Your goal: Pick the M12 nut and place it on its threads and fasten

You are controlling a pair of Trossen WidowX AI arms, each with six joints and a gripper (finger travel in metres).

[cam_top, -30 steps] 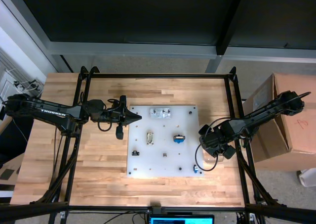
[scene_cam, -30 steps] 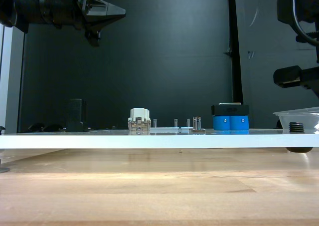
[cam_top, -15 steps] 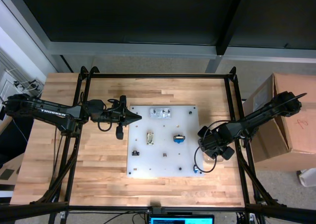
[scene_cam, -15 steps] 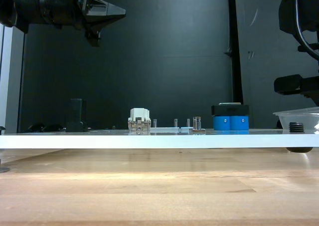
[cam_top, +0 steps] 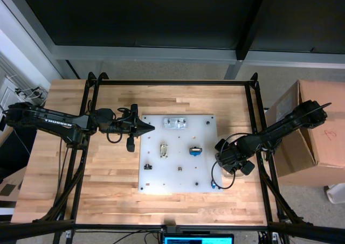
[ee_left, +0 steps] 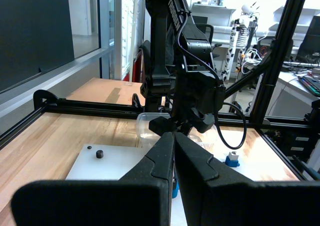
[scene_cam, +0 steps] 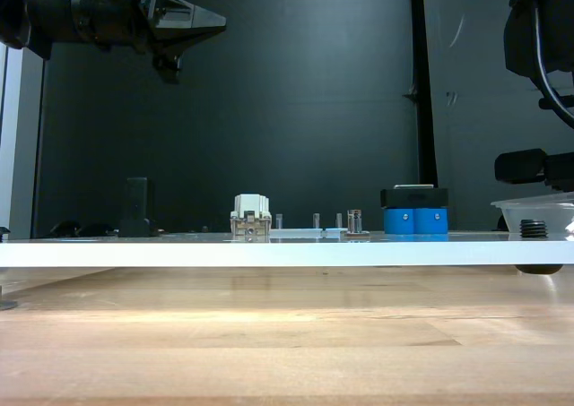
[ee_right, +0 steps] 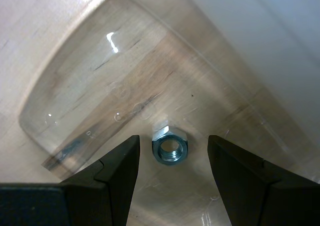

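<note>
Stud (scene_cam: 534, 229) at the near right edge of the board (cam_top: 161, 186): ribs bare, no nut on it. Just right of the board, the clear tray (ee_right: 60, 81) holds the M12 nut (ee_right: 170, 147), flat and free. Right gripper (ee_right: 172, 141) hangs over it, jaws wide either side, gripping nothing; looks lined up for the pick. Farther left, left gripper (cam_top: 146, 127) sits high, fingers closed, empty, out of the way. Count: one nut, one stud, one tray, two grippers.
</note>
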